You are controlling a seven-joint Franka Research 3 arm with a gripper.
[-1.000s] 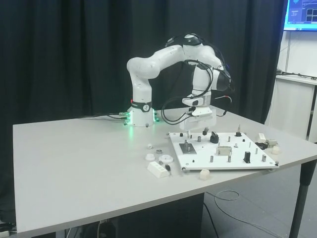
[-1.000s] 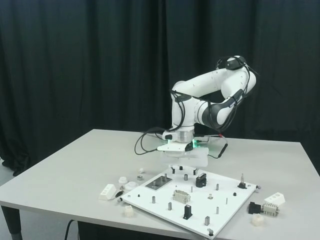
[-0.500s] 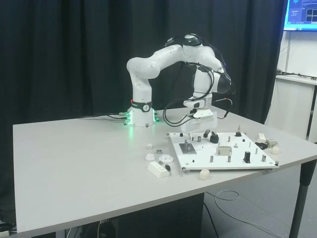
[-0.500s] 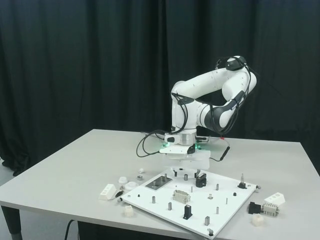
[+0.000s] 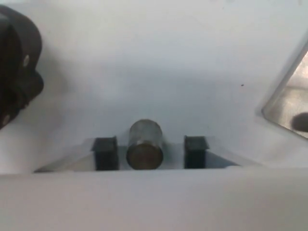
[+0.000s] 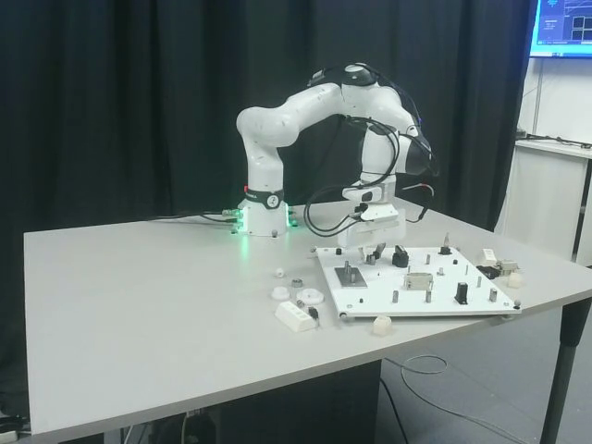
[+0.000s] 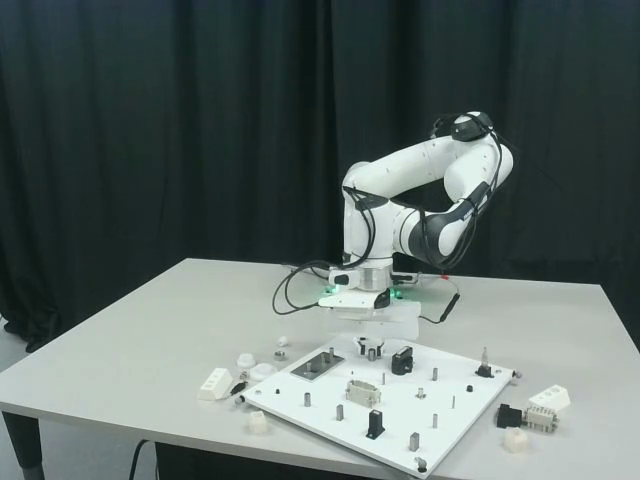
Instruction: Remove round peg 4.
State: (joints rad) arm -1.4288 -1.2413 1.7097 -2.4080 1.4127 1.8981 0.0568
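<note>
The white arm bends down low over the far end of the white board [image 6: 421,287], which lies flat on the grey worktop [image 6: 139,296].

In the wrist view, a big black part [image 5: 17,72] sits on the board well off to one side of the fingers. Then comes one black finger [image 5: 105,153]. Right next to it stands round peg 4 [image 5: 144,144], a short grey peg, upright on the board. On the peg's other side is the second finger. The peg is between the two fingers. The fingers are spread apart, with a small gap showing on each side of the peg, so they are not pinching it. Farther off on that side is the corner of a shiny grey plate [image 5: 288,103].

In the first room view, some small white pieces [image 6: 296,305] lie on the worktop, well away from the fingers and off the board. The gripper [image 6: 373,252] hangs low over the board's far end. More small pegs and black parts stand on the board past it.

In the second room view, the gripper [image 7: 371,350] is down at the board, with a black block [image 7: 403,360] just beside it.
</note>
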